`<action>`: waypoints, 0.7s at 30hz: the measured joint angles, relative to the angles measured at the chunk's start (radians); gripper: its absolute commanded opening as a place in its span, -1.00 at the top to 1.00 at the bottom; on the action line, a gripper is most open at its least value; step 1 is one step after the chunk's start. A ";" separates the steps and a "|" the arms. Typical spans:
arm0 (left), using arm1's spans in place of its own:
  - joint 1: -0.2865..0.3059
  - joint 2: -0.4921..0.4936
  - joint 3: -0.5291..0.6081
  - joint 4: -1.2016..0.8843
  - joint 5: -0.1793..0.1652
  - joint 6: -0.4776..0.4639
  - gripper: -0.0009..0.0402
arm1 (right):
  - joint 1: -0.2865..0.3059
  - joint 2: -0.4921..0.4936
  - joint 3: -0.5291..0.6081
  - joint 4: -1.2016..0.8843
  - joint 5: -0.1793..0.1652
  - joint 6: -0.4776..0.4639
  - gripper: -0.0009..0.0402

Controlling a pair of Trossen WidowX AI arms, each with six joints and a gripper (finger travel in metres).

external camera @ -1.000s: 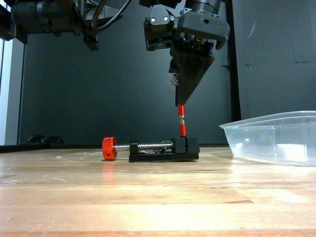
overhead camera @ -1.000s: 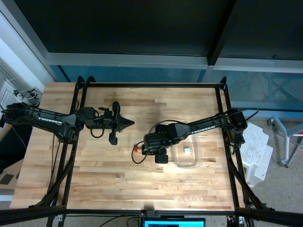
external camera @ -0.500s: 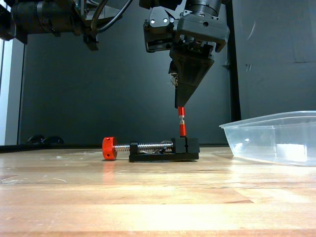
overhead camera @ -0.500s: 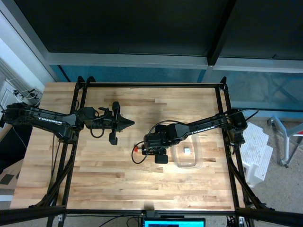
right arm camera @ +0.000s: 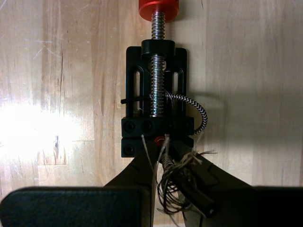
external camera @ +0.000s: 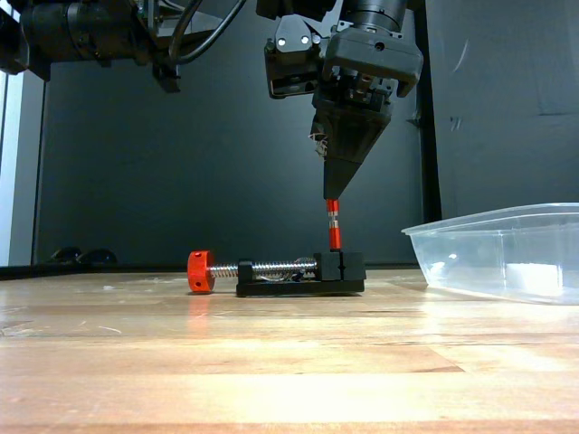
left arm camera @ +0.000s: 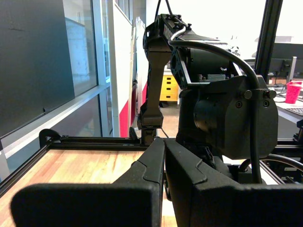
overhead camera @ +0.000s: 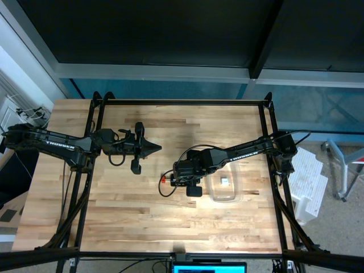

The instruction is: Pick the rca connector and install on the hub

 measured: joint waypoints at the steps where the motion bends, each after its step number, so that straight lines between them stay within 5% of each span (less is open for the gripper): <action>1: 0.000 0.000 0.000 0.000 0.000 0.000 0.96 | 0.000 0.000 -0.001 0.000 0.000 0.000 0.96; 21: 0.000 0.000 0.000 0.000 0.000 0.000 0.96 | 0.000 -0.001 -0.051 0.053 0.000 0.000 0.96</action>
